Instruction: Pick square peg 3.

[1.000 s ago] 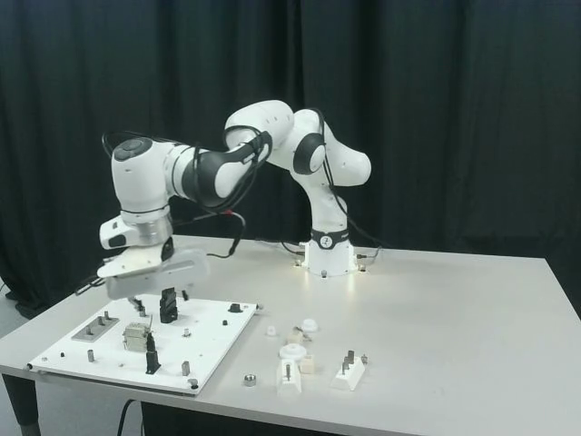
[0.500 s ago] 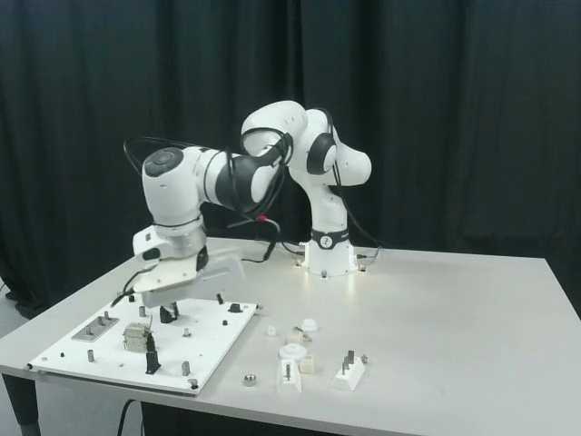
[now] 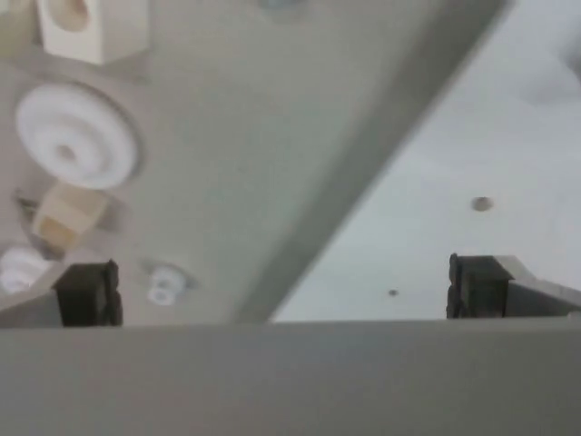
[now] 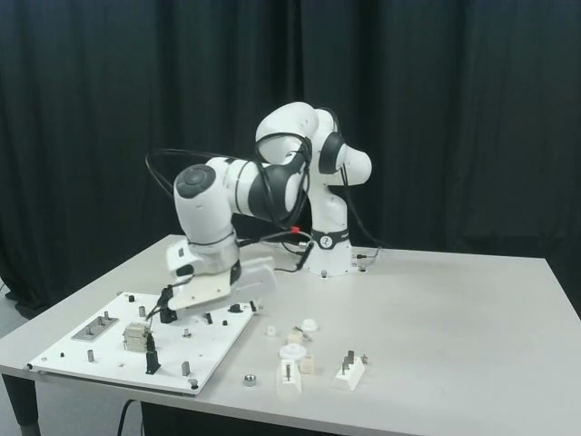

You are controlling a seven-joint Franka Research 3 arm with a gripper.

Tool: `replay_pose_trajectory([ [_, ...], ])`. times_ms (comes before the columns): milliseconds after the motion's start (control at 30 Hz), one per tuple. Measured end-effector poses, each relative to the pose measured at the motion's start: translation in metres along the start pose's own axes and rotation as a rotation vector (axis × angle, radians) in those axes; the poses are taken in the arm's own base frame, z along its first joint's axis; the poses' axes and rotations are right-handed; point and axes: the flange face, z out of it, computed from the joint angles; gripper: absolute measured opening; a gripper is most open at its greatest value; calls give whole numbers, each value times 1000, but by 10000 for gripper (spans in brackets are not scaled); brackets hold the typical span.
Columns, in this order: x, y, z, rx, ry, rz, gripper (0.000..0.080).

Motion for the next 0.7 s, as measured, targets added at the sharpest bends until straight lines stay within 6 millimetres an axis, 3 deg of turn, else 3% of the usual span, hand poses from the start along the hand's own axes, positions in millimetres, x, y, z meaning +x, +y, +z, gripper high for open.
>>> replay_pose_trajectory([
  [700, -27, -54, 37, -107, -121, 51, 800],
])
